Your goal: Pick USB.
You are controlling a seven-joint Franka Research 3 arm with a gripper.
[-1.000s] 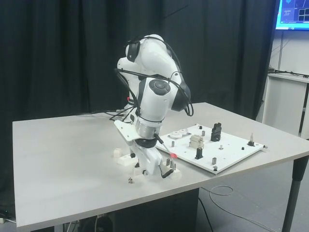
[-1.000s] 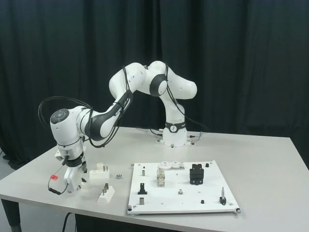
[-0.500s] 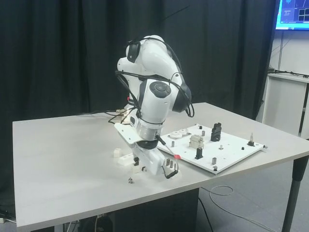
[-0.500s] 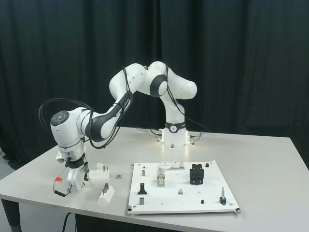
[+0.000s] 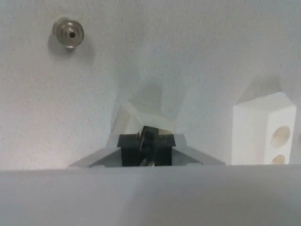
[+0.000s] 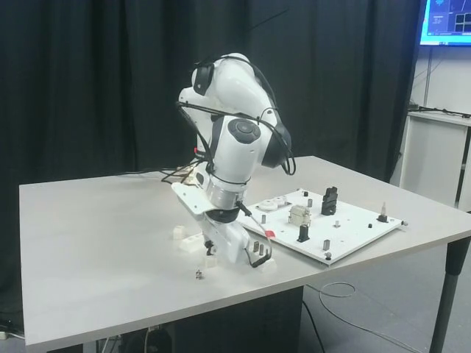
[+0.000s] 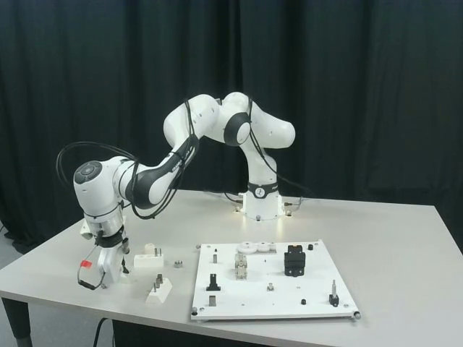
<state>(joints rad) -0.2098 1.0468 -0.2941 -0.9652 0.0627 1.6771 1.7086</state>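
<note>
The white arm (image 7: pixel 181 155) bends low at the left of the grey table (image 7: pixel 405 246), its end effector (image 7: pixel 103 278) just above the tabletop. From the wrist camera, the end effector (image 5: pixel 146 150) is clamped on a small black USB plug (image 5: pixel 146 147). A white block (image 5: pixel 263 127) stands beside it, a white board (image 7: pixel 271 278) at centre frame.

A robotics lab: black curtains (image 7: pixel 362 87), a grey table (image 7: pixel 405 238), a white test board (image 7: pixel 318 300).
</note>
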